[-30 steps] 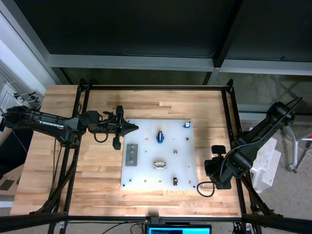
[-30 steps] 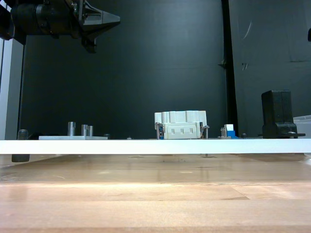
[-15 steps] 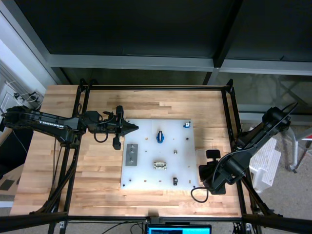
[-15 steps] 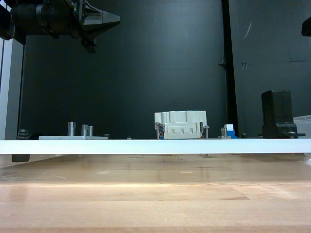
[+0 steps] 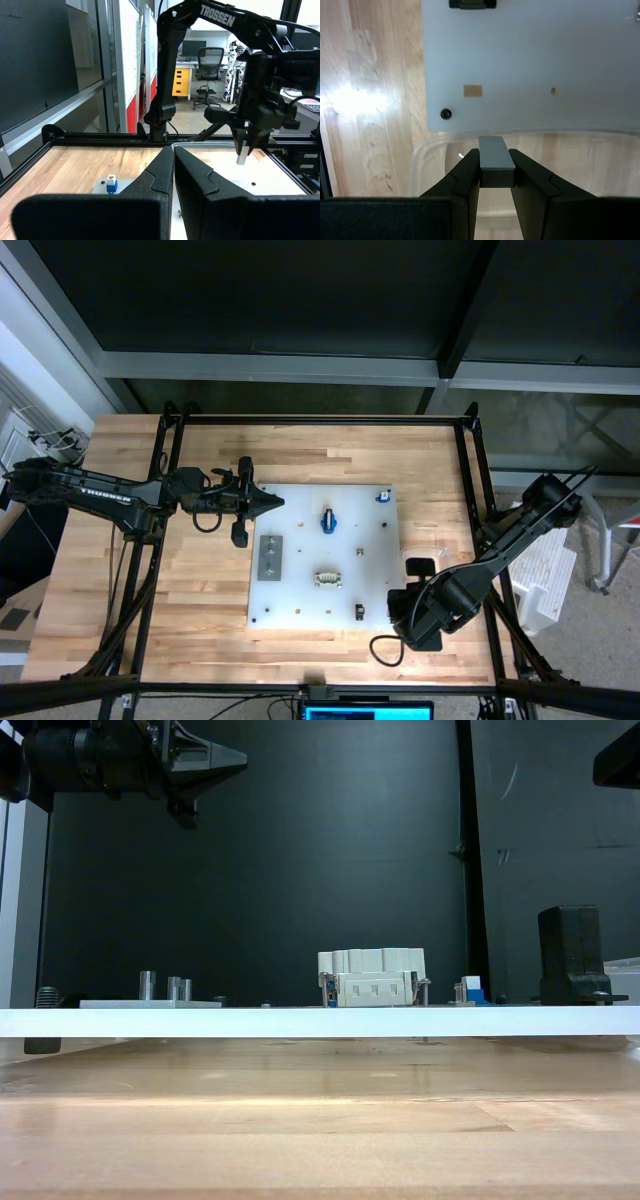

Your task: Pick the 16mm bar and install on taskboard

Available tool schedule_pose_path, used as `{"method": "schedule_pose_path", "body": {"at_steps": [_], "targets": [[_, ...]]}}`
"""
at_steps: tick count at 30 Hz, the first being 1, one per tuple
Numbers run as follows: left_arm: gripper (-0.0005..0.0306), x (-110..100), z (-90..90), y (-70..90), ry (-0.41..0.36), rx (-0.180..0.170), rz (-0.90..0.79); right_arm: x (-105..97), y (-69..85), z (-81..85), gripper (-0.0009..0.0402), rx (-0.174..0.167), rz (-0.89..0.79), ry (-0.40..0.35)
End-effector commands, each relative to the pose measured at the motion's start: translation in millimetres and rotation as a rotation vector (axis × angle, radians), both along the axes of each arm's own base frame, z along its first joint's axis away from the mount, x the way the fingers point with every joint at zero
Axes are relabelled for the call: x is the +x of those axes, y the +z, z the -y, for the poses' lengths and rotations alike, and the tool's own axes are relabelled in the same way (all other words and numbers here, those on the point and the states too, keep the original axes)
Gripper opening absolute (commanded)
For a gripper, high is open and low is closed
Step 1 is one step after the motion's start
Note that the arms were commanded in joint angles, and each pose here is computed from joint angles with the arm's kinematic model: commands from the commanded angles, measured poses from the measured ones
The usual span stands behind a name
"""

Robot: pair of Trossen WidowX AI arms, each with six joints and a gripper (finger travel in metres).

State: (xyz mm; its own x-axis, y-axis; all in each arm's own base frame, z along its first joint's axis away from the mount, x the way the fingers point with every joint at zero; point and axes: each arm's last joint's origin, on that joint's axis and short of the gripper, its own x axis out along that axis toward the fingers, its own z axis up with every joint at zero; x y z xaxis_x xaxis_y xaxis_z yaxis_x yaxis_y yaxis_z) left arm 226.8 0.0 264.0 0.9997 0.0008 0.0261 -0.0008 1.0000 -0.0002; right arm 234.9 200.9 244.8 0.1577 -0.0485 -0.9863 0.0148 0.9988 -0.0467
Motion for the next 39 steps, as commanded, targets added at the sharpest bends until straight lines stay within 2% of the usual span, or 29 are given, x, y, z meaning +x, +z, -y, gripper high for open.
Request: {"method": "schedule_pose_path", "body": {"at_steps": [1,7,18,25,39], "targets": [[0.0000,0.1,0.0,-0.1,0.000,0.000,0.000,4.9,-3.9,-1.1,0.0007,0.000,0.000,-0.005],[0.0000,0.1,-0.1,-0.1,0.000,0.000,0.000,13.7,-11.9,-4.4,0.0007,0.012,0.012,-0.008],[0.0000,0.1,0.0,0.0,0.000,0.000,0.000,25.7,-20.6,-9.8,0.0007,-0.010,0.005,-0.004],[0.0000,0.1,-0.1,0.0,0.000,0.000,0.000,32.1,-30.3,-12.9,0.0007,-0.008,0.007,-0.007],[0.0000,0.1,0.0,0.0,0.000,0.000,0.000,31.3,-40.7,-11.6,0.0007,-0.017,-0.004,-0.009]]}}
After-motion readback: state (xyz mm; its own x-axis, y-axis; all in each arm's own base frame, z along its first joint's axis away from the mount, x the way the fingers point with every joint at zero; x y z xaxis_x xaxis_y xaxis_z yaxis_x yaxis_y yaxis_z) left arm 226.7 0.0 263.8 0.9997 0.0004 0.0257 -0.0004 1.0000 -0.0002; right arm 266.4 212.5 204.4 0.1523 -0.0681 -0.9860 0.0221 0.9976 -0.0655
